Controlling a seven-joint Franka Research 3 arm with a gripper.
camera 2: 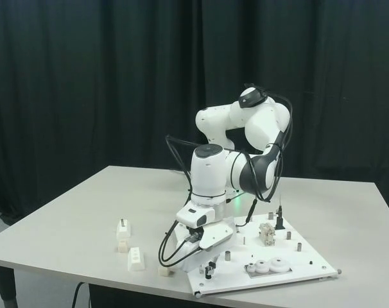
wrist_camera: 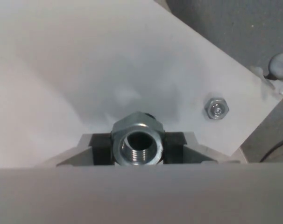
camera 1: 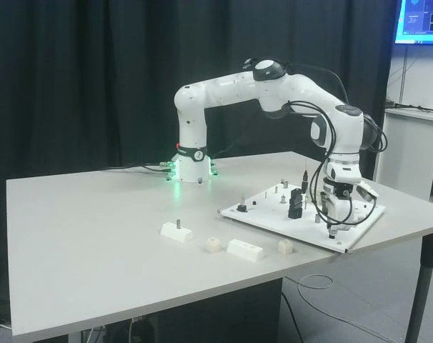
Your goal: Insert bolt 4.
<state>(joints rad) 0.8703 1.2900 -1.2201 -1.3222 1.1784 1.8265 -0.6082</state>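
My gripper (wrist_camera: 137, 151) is shut on a grey metal hex bolt (wrist_camera: 137, 140), whose hollow threaded end faces the wrist camera. Black pads (wrist_camera: 100, 150) press it from both sides. The bolt hangs over the white board (wrist_camera: 109, 70); whether it touches the board is hidden. A smaller hex bolt (wrist_camera: 216, 108) sits seated in the board near its edge. In the first room view the gripper (camera 1: 333, 227) points down at the board's (camera 1: 274, 218) front corner. In the second room view the gripper (camera 2: 207, 268) is low over the board's (camera 2: 297, 274) near-left end.
Pegs and black fixtures (camera 1: 295, 204) stand on the board behind the gripper. Several small white blocks (camera 1: 246, 250) lie on the grey table (camera 1: 95, 236) left of the board. A grey knob (wrist_camera: 280, 65) sticks out at the board's corner. A cable (wrist_camera: 278, 151) hangs past the table edge.
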